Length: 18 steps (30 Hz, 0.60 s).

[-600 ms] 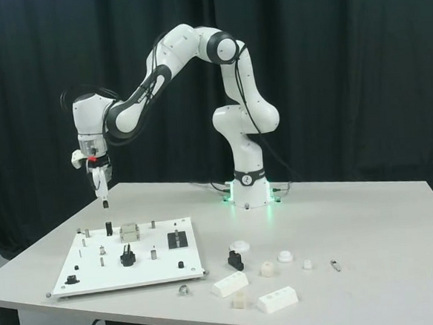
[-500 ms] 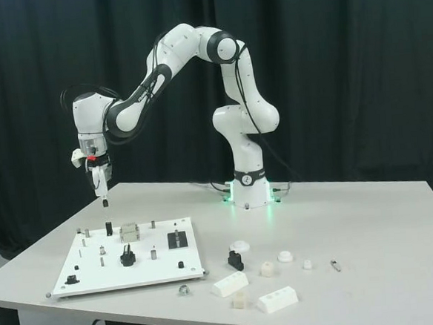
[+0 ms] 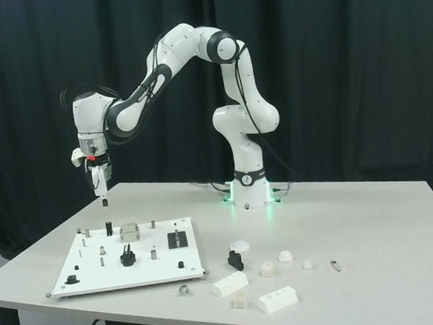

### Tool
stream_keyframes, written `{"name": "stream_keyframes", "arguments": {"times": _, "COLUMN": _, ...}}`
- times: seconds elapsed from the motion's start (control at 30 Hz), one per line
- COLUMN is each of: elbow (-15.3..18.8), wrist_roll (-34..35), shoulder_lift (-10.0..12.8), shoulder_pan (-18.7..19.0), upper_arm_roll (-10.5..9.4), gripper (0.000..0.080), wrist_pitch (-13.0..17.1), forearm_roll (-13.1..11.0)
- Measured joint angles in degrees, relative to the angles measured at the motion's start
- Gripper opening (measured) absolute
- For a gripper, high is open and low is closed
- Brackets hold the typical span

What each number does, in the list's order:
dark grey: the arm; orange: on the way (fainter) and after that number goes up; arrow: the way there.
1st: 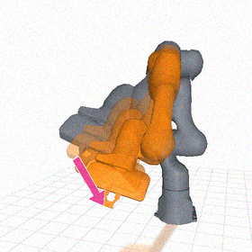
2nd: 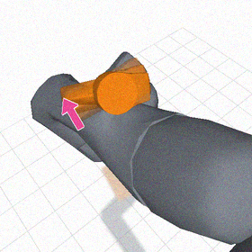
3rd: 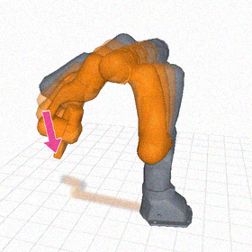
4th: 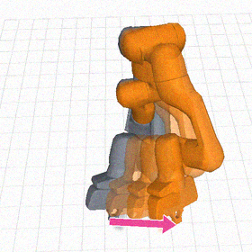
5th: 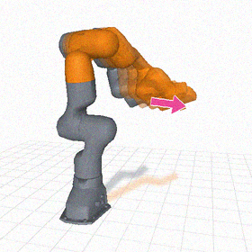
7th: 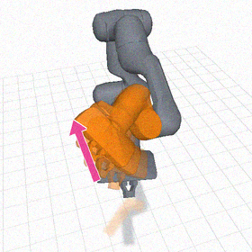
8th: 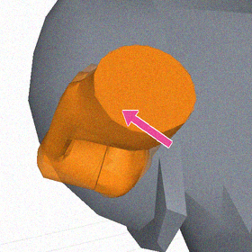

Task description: Place USB.

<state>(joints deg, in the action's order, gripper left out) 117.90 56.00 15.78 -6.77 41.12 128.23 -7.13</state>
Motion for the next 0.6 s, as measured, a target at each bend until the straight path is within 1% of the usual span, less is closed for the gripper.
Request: {"name": "stream_keyframes", "arguments": {"times": 0.6, "elbow": 0.0, "wrist_roll": -0.2, "shoulder_lift": 0.1, "shoulder_pan": 0.0, "upper_arm_roll": 0.00, "gripper": 0.0047, "wrist_pitch": 0.6, "forearm_roll": 0.0}}
